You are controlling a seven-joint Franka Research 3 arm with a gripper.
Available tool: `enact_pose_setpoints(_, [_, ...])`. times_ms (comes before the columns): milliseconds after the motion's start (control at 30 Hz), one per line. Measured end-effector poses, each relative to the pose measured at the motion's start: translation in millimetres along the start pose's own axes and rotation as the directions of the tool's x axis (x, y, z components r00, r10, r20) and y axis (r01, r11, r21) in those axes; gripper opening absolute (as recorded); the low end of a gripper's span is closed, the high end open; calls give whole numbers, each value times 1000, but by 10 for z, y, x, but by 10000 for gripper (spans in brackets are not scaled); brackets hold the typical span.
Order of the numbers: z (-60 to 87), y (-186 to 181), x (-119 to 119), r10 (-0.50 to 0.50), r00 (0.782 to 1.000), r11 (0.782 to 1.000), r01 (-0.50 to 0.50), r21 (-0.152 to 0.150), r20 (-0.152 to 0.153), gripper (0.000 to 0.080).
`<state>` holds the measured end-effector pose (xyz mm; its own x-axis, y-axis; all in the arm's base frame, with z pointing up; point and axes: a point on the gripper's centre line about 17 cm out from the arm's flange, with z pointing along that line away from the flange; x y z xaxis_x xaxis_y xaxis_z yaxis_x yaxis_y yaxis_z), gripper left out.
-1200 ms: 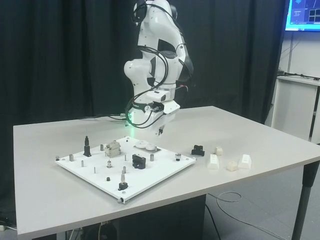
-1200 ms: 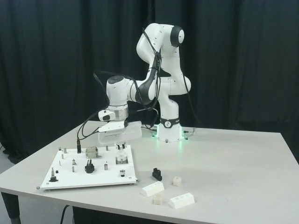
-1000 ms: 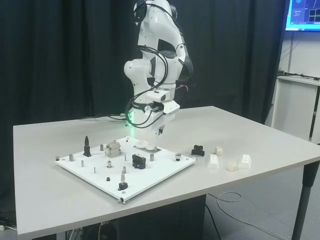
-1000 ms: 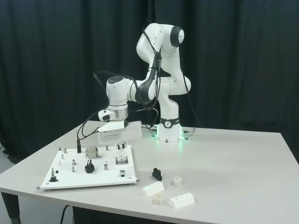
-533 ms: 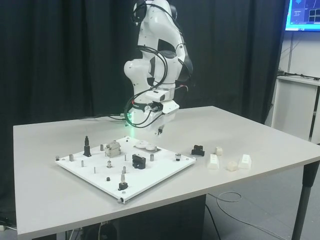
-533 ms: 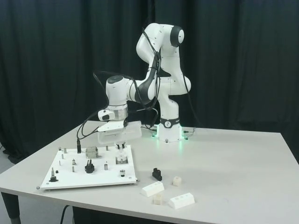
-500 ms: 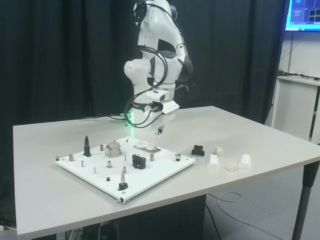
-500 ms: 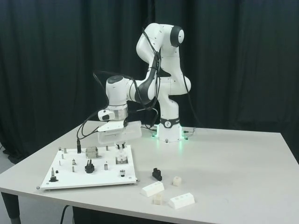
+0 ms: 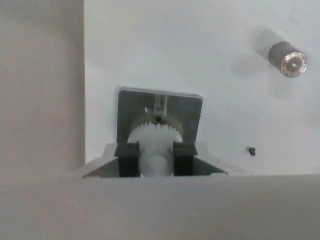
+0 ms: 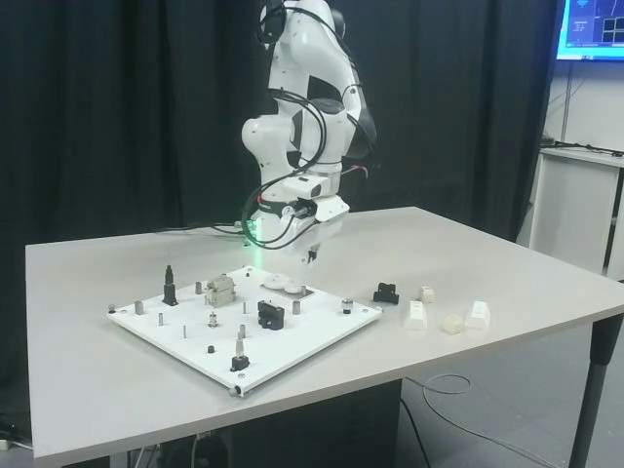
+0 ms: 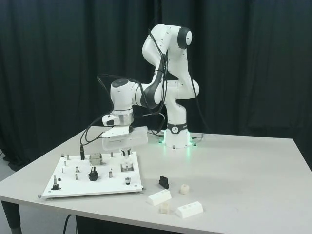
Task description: Place small gear.
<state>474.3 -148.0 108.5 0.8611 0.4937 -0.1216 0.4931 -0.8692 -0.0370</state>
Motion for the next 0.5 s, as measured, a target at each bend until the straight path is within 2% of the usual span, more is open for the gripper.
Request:
enact_pose_setpoints(300, [-8, -17, 12, 7, 1000, 1000, -7, 4, -2, 137])
enact_pose_setpoints(500, [-42, -101, 108, 15, 1000, 1000, -15, 12, -12, 137])
